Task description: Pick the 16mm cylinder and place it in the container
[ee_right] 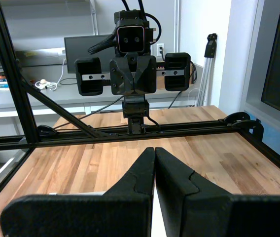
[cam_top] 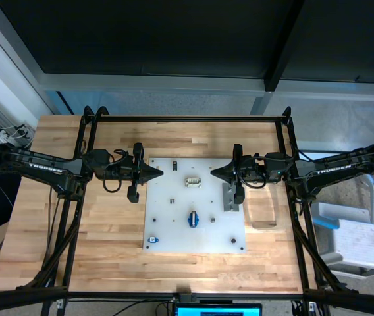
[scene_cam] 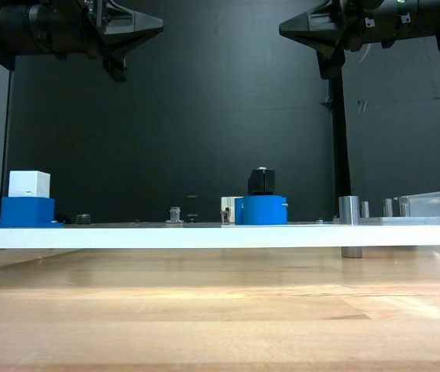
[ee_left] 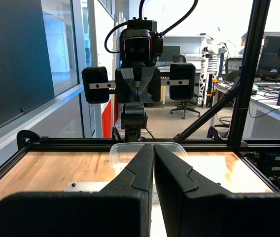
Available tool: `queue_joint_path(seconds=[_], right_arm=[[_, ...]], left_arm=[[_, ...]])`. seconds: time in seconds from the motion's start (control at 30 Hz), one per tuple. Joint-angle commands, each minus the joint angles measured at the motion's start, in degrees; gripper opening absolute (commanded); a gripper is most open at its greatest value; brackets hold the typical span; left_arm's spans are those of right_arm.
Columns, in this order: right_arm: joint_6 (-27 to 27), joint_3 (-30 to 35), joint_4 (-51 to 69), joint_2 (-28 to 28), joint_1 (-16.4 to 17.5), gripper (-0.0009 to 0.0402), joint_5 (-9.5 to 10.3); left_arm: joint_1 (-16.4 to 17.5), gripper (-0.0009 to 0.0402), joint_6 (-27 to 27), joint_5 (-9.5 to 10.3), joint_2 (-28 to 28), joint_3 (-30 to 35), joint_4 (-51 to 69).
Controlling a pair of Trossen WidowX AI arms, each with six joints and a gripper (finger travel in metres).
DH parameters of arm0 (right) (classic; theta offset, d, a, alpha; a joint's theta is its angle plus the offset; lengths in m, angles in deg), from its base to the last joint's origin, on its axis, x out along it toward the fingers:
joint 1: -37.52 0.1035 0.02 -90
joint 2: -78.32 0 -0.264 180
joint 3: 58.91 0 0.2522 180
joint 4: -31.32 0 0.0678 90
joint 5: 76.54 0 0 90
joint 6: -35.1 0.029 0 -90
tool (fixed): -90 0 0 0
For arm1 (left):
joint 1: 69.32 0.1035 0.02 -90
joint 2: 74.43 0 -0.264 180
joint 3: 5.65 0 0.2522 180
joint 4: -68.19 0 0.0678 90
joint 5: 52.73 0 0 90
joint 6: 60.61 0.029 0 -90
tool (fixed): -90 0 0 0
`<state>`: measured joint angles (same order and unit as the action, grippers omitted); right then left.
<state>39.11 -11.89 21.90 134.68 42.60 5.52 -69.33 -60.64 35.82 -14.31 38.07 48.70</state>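
Both grippers hang high above the white board (cam_top: 174,227). The left gripper (cam_top: 158,173) is over its far-left edge and the right gripper (cam_top: 214,172) faces it, each with its black fingers pressed together. Down on the board, the 16mm cylinder (cam_top: 213,220), a dull silver peg, stands upright just right of the blue part (cam_top: 193,218). The grey block (cam_top: 229,197) lies near it, farther back. The clear container (cam_top: 263,215) sits on the wooden table (cam_top: 75,250), just beside the board's right edge. White lettering on the left arm looks like TROSSEN.

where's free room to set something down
Bare wood left of the white board and along the table's near edge. Crowded at the board's right: grey block, container. The left end effector and right end effector hover shut over its far half.
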Motion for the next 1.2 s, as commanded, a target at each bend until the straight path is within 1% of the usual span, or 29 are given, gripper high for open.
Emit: queue_joint_path(seconds=[0.03,0.43,0.5,0.6,0.67,0.8,0.87,1.07,1.13,1.2], right_arm=[[0.07,0.00,-0.04,0.00,0.20,0.0000,0.02],[0.35,0.02,-0.07,-0.02,0.20,0.0000,0.02],[1.84,0.59,0.07,-0.02,0.20,0.0000,0.02],[2.16,2.36,1.07,0.00,0.20,0.0000,0.02],[2.19,4.98,5.75,0.00,0.20,0.0000,0.04],[2.43,12.81,21.94,0.96,0.22,0.0000,0.07],[3.28,17.20,30.21,2.16,0.20,0.0000,0.59],[5.81,29.64,52.61,8.39,0.42,0.0000,0.81],[6.23,32.83,58.29,10.84,0.46,0.0000,2.23],[6.51,35.65,62.82,13.51,0.59,0.0000,2.21]], left_arm=[[0.02,0.0000,0.00,0.00,0.00,0.00,0.00],[0.00,0.0000,0.00,0.00,0.00,0.00,0.00],[0.02,0.0000,0.00,0.00,-0.02,0.00,0.00],[0.00,0.0000,0.00,0.00,-0.02,0.00,0.00],[0.00,0.0000,0.00,0.00,0.00,0.00,0.00],[0.00,0.0000,0.00,0.00,-0.02,0.00,0.00],[0.00,0.0000,0.00,0.00,0.00,0.00,0.00],[0.00,0.0000,0.00,0.00,0.00,0.00,0.00],[0.00,0.0000,0.00,0.00,0.00,0.00,0.00],[0.00,0.0000,0.00,0.00,0.00,0.00,0.00]])
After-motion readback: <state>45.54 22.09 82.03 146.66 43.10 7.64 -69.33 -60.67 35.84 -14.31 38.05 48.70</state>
